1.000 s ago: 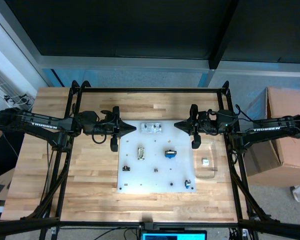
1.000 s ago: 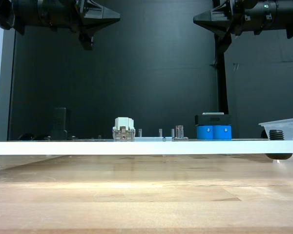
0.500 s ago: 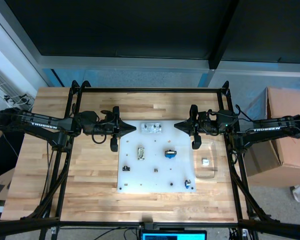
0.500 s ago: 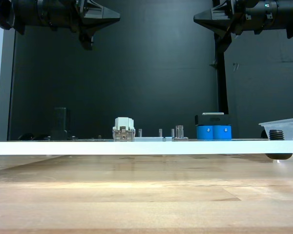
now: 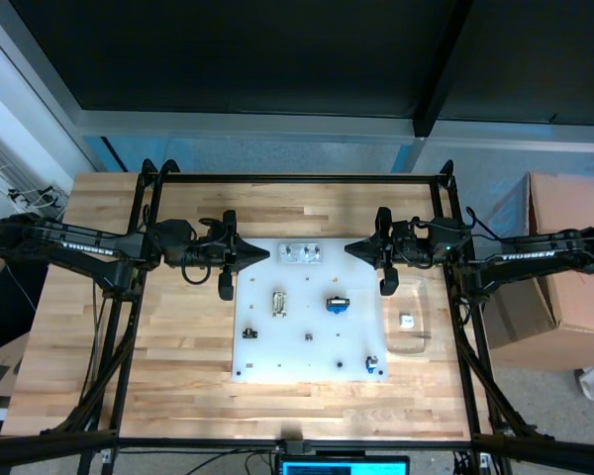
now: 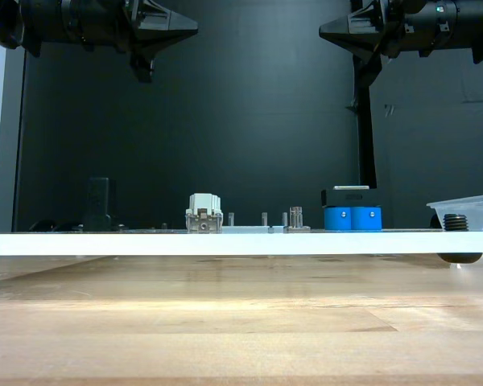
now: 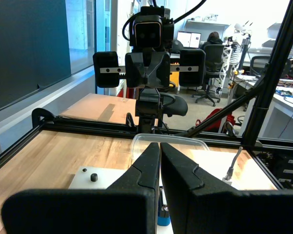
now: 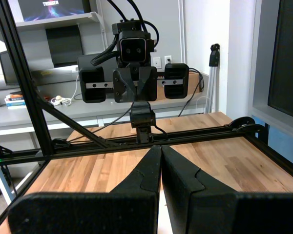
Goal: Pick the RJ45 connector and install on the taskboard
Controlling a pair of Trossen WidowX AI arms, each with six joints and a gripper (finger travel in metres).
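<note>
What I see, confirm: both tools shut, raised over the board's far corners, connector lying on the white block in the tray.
Wrong about the connector: the high view shows the white block bare and the connector at the blue jack, near right corner of the board. The left tool and right tool are shut, raised over the far corners.

black left gripper (image 5: 266, 253) over the white board's (image 5: 277, 362) far left corner, black right gripper (image 5: 347, 246) over its far right, pale plank-striped wooden table (image 5: 178, 346), blue jack (image 5: 374, 367), clear tray (image 5: 422, 346), white block (image 5: 407, 321), brown cardboard box (image 5: 566, 267)
</note>
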